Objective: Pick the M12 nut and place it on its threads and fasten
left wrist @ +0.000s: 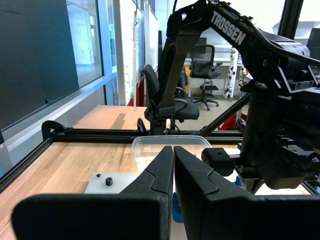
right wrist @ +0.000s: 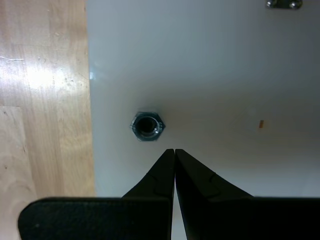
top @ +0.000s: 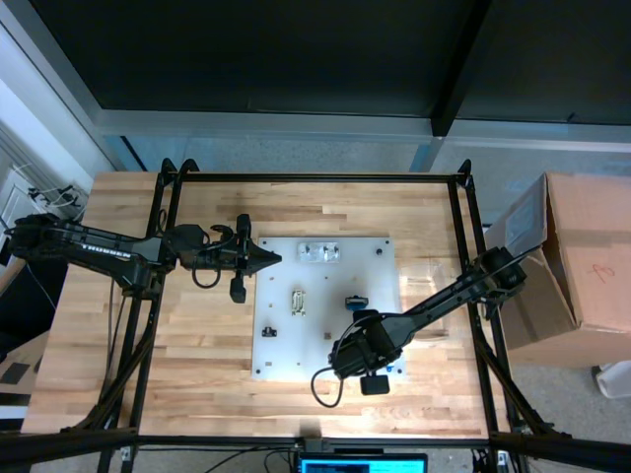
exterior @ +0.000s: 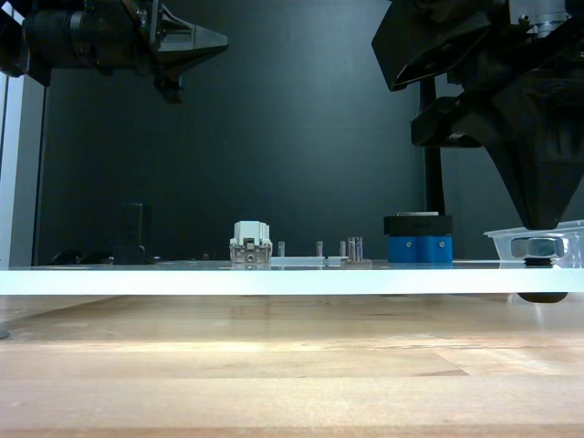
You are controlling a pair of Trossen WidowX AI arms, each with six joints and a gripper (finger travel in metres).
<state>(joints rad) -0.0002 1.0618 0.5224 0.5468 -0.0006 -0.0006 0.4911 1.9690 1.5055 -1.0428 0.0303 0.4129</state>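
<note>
Left gripper (exterior: 217,38): we see it high at the left, well above the white board (exterior: 274,278), its fingers meeting in one point.
Right gripper (exterior: 540,224): we see it at the right, tapering down to a closed tip just above the M12 nut (exterior: 540,247).
M12 nut: silver, on its stud (exterior: 542,263), of which we see only a black sliver.
Clear tray (exterior: 502,239): behind the nut.
Mid-board: a grey-white connector (exterior: 251,246), thin pins (exterior: 319,248), a blue block (exterior: 418,249).
</note>
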